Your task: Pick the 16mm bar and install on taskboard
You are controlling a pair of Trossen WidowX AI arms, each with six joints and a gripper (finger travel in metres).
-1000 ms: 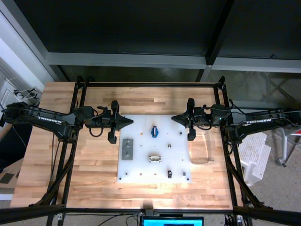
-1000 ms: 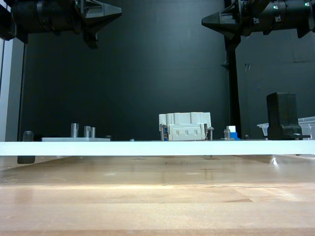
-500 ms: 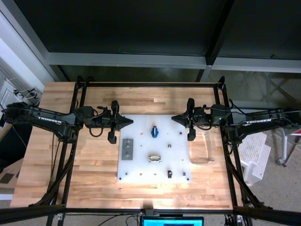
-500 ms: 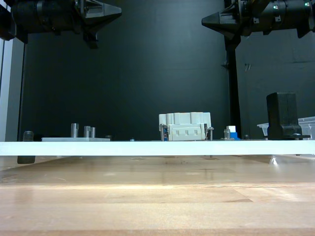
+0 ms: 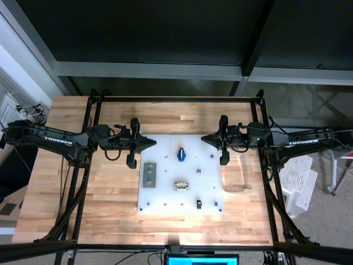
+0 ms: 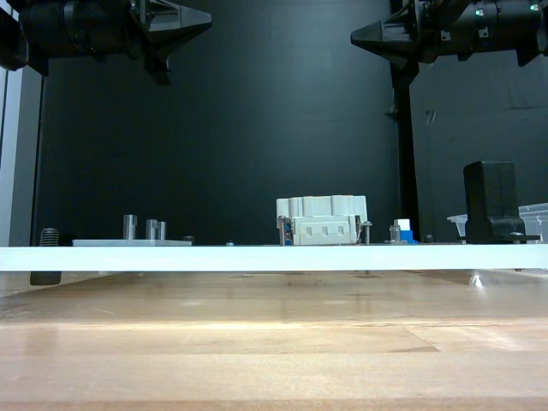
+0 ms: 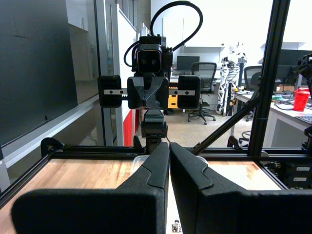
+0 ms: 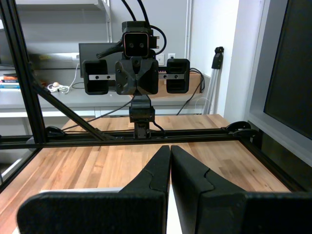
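High view, and I can't pick out the 16mm bar anywhere; neither of my grippers holds it.
Up high, my left gripper (image 5: 151,142) hovers over the white taskboard (image 5: 165,193) at its far-left corner, jaws pressed together and empty; my right gripper (image 5: 205,139) faces it from the far-right corner, likewise closed and empty. On the board sit a grey peg block (image 5: 149,174), a blue fitting (image 5: 181,154) and a beige connector (image 5: 181,186).

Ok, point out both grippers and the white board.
left gripper (image 5: 155,142), high view, shut fingertips, above the board's left side.
right gripper (image 5: 202,139), high view, shut fingertips, above the board's right side.
white board (image 5: 161,194), high view, bare near-left surface.
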